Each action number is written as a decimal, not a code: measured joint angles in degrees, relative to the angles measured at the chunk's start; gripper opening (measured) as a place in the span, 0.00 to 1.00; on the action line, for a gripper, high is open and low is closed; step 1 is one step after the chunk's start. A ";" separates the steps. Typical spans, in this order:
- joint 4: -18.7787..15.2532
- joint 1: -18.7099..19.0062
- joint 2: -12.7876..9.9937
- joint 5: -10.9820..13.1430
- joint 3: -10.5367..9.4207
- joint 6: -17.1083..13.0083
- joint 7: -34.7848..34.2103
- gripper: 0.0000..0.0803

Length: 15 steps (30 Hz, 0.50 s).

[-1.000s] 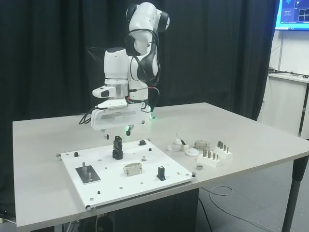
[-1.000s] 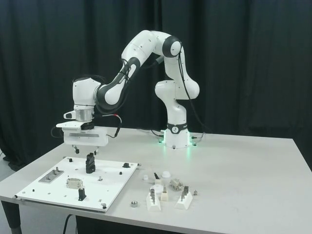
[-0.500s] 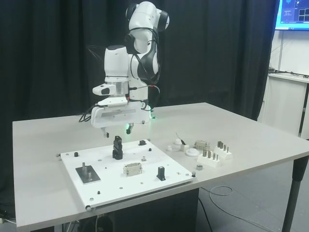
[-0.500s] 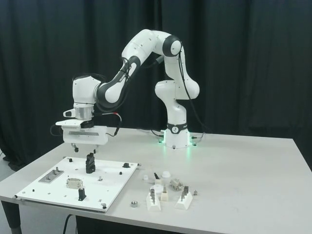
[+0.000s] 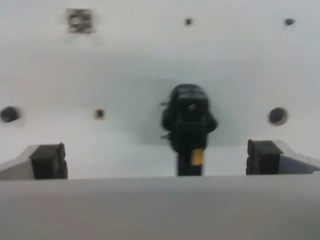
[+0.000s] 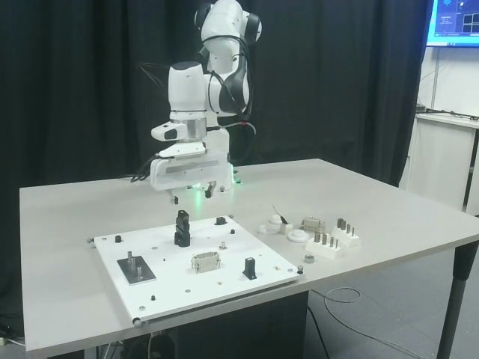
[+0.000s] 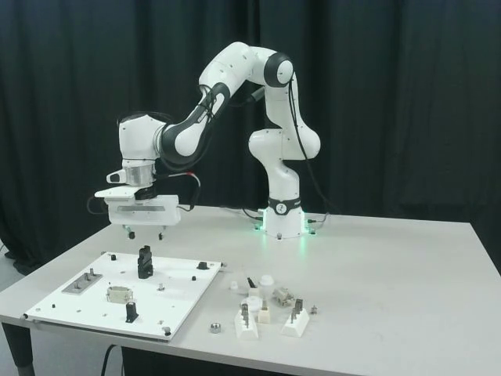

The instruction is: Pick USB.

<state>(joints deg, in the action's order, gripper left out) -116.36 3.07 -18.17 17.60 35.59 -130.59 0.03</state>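
The USB (image 6: 181,228) stood upright as a small black plug in its seat on the white board (image 6: 224,288), toward the board's far side, with a grey connector block (image 6: 203,261) and a black post (image 6: 249,268) nearer the front edge. In the wrist view it sat between the two fingertips and well below them, a rounded black body with a narrower stem showing beneath it. It looked light, rigid and moulded from hard plastic, so probably a little slick; the flat sides of the upper body seemed the sensible place to pinch, straight down from above, keeping the pull vertical so the plug would not bind in its seat

The gripper (image 6: 194,196) hung clear above the board with its fingers spread wide and nothing between them, apart from the plug. Off the board lay a cluster of small white fixtures (image 6: 333,239) and a loose nut (image 6: 307,259) on the grey table (image 6: 389,202)

No brand, label or lettering could be read on the plug, board or arm; a lit screen (image 6: 452,22) in the far corner was too small to make out
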 joint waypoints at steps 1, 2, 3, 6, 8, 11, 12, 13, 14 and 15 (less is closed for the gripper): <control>-0.01 0.24 0.34 -0.28 0.00 0.71 -0.54 1.00; -0.03 0.49 0.67 -0.48 0.00 1.38 -1.14 1.00; -0.04 0.75 0.99 -0.69 0.00 2.11 -1.74 1.00; -0.12 1.63 1.91 -1.40 0.00 4.16 -3.43 1.00; -0.26 2.32 2.55 -1.86 0.00 5.46 -4.61 1.00; -0.62 3.46 3.51 -2.78 0.01 7.14 -6.76 1.00; -0.78 3.87 3.82 -3.02 0.00 7.58 -7.48 1.00; -0.92 4.28 4.10 -3.28 0.00 7.99 -8.17 1.00; -1.06 4.70 4.38 -3.54 0.01 8.46 -8.79 1.00; -1.23 5.14 4.66 -3.78 0.00 8.85 -9.39 1.00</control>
<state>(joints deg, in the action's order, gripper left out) -117.59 8.21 -13.51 13.82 35.59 -121.75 -9.35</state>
